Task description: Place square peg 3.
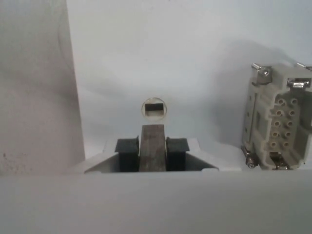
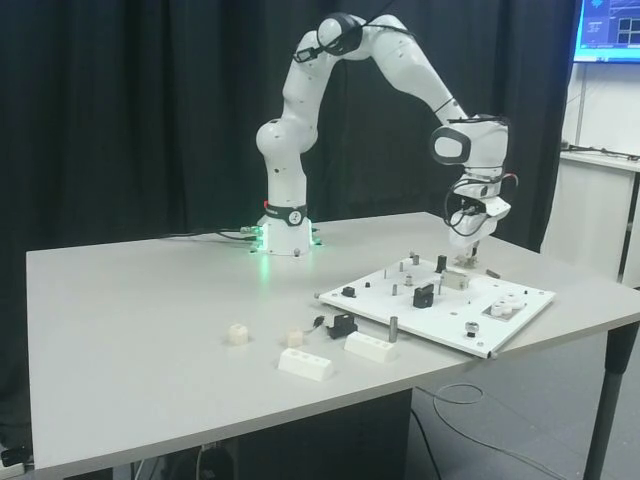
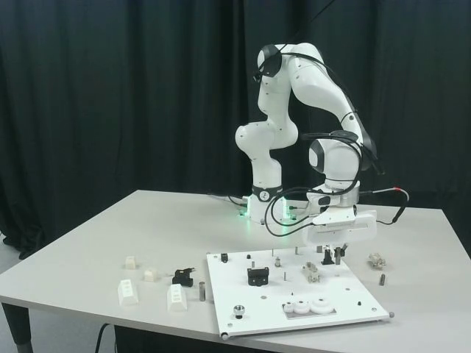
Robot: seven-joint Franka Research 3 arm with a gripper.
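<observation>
The grey tabletop [image 2: 130,300] carries a flat white square assembly board [image 2: 520,315], laid level so its sockets face up to the arm. The white robot arm [image 2: 400,70] reaches over the board's far side, wrist pointing down, seemingly to line up an insertion. Its hand [image 1: 152,155] is clamped on the grey square metal peg [image 1: 153,153], which hangs just above a small square socket in a round recess [image 1: 154,107].

wrist: close, looking down | room views: farther — both share arm [image 2: 390,60] and table [image 2: 130,300]
</observation>
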